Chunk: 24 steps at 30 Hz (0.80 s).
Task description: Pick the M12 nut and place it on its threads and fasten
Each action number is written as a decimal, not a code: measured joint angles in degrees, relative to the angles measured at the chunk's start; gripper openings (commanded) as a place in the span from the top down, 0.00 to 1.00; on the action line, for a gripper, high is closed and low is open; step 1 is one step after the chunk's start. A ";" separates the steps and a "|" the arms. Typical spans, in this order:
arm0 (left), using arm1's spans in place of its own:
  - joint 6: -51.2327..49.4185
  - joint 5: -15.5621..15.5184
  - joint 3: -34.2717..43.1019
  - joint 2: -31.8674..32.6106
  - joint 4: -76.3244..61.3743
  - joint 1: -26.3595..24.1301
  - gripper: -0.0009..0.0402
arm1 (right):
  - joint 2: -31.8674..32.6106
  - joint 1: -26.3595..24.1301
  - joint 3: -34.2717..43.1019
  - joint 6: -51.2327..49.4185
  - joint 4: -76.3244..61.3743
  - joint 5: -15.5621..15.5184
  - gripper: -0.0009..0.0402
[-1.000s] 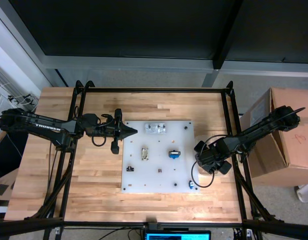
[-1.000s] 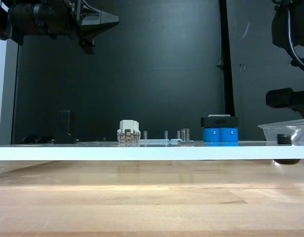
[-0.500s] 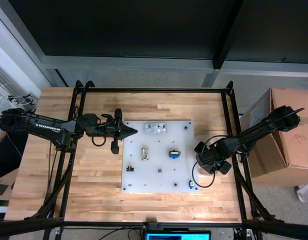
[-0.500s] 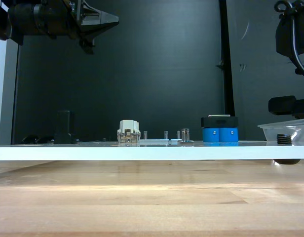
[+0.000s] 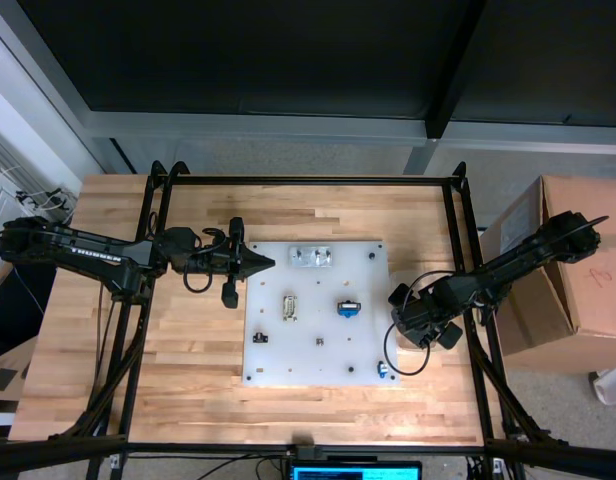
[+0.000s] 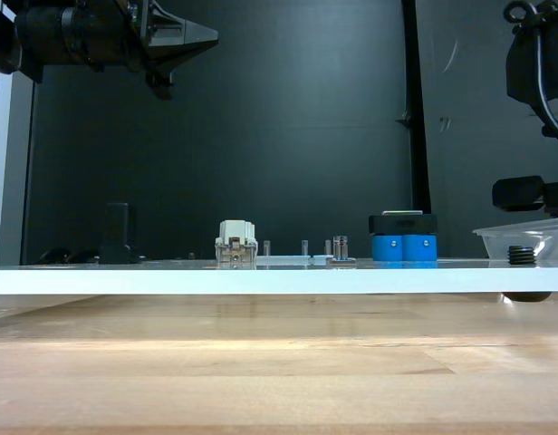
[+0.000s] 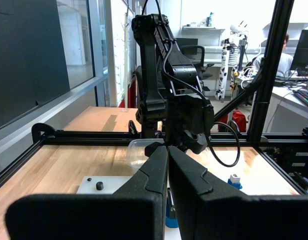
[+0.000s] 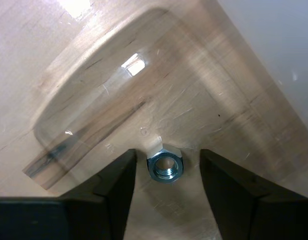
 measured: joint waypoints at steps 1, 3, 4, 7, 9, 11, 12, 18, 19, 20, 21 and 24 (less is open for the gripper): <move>0.00 0.00 0.00 0.00 0.00 0.00 0.98 | 0.00 0.00 -0.02 0.00 0.02 -0.13 0.66; 0.00 0.00 0.00 0.00 0.00 0.00 0.98 | 0.02 0.00 -0.02 0.00 0.02 -0.33 0.70; 0.02 0.00 0.00 -0.02 0.00 0.00 0.98 | 0.02 0.00 -0.02 0.00 0.02 -0.35 0.71; 0.00 0.00 0.00 -0.02 0.00 0.00 0.98 | 0.02 0.00 -0.02 0.00 0.00 -0.46 0.75; 0.00 0.00 0.00 0.00 0.00 0.00 0.98 | 0.02 0.00 -0.02 0.00 0.00 -0.48 0.77; 0.00 0.00 0.00 -0.02 0.00 0.00 0.98 | 0.02 0.00 -0.02 0.00 0.00 -0.50 0.79; 0.00 -0.02 0.00 0.00 0.00 0.00 0.98 | 0.02 0.00 -0.02 0.00 -0.02 -0.48 0.80; 0.02 -0.02 0.00 0.00 0.00 0.00 0.98 | 0.02 0.00 -0.02 0.00 -0.02 -0.50 0.85; 0.02 -0.02 0.00 0.00 0.00 0.00 0.98 | 0.02 0.00 -0.02 0.00 -0.02 -0.50 0.86; 0.02 -0.02 0.00 0.00 0.00 0.00 0.98 | 0.02 0.00 0.02 0.00 -0.09 -0.50 0.87; 0.02 -0.02 0.00 0.00 0.00 0.00 0.98 | 0.02 0.00 0.09 0.00 -0.15 -0.50 0.87; 0.00 -0.02 0.00 0.00 0.00 0.00 0.98 | -0.07 0.00 0.39 0.17 -0.50 -0.50 0.89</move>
